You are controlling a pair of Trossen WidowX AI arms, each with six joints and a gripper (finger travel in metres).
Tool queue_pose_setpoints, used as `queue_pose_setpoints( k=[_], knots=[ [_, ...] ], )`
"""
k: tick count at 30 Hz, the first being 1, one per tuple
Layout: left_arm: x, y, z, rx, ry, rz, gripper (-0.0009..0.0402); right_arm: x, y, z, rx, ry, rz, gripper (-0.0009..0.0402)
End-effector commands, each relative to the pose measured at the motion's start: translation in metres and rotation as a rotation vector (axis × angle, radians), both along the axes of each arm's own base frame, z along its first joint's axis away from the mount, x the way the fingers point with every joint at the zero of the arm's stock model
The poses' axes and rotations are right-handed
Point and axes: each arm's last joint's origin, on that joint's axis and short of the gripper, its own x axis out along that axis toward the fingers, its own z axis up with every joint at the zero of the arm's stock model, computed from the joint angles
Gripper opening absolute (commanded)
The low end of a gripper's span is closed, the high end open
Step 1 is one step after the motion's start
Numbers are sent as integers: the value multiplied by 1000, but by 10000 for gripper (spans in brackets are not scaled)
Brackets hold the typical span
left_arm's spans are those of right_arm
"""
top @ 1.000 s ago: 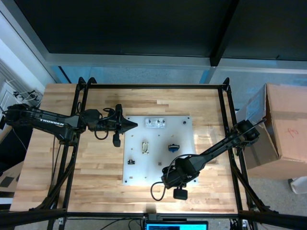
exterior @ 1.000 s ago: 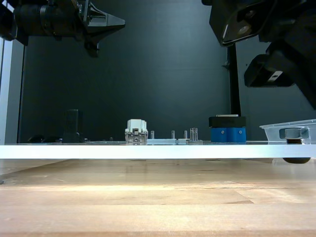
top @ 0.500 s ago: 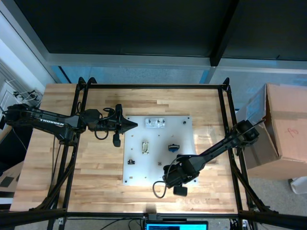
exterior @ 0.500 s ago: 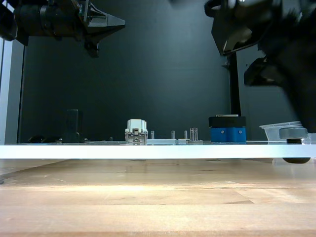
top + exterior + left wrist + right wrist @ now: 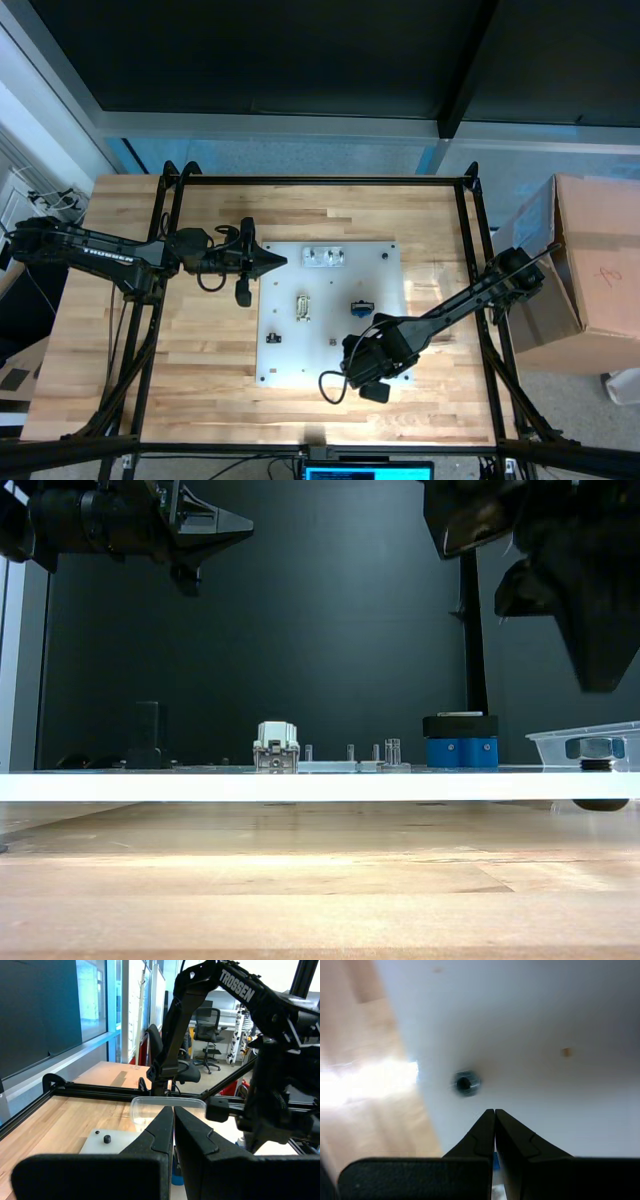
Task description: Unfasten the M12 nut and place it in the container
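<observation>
While its two fingers press flat together with nothing between them, the right gripper (image 5: 494, 1111) hangs over the white board (image 5: 545, 1020), tips pointing down at it. Ahead of those tips and apart from them sits the silver M12 nut (image 5: 465, 1083), its dark centre showing, close to the board edge where the wooden table (image 5: 365, 1085) begins. At table height the nut rests on top of its short black stud (image 5: 598, 766), so it is on its stud with nothing touching it, and the gripper's dark bulk is well above at about twelve o'clock. The clear container (image 5: 560, 738) stands behind the stud, so the nut only seems to lie within it. From above, the right arm reaches in from three o'clock and ends over the board's five o'clock region, covering the stud there. Further out on the board, a blue block with a black cap (image 5: 361, 309) stands at roughly twelve o'clock from that wrist, and a white connector (image 5: 302, 307) at about eleven. The left gripper (image 5: 173, 1109) is also closed on nothing, its fingers meeting. It is raised well above the table by the board's ten o'clock corner, pointing toward three o'clock. A cardboard box (image 5: 590, 270) stands beyond the table's three o'clock edge.
</observation>
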Motion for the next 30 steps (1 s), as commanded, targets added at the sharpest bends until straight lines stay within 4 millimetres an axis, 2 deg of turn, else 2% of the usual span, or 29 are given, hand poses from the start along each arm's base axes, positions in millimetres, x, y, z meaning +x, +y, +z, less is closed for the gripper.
queue_pose_setpoints(
  k=[1, 6, 12, 21, 26, 30],
  knots=[
    [0, 0, 0, 0, 0, 0, 0, 1, 4, 4, 94, 8, 29, 0],
    [0, 0, 0, 0, -1, 0, 0, 5, 7, -3, 115, -4, 42, 0],
    [0, 0, 0, 0, 0, 0, 0, 10, 10, -21, 107, 10, 62, 0],
    [0, 0, 0, 0, 0, 0, 0, 9, 9, -30, 115, 5, 69, 0],
    [0, 0, 0, 0, 0, 0, 0, -1, -5, -22, -164, -14, -21, 0],
    [0, 0, 0, 0, -1, 0, 0, -6, -9, -12, -191, -20, -25, 0]
  ],
)
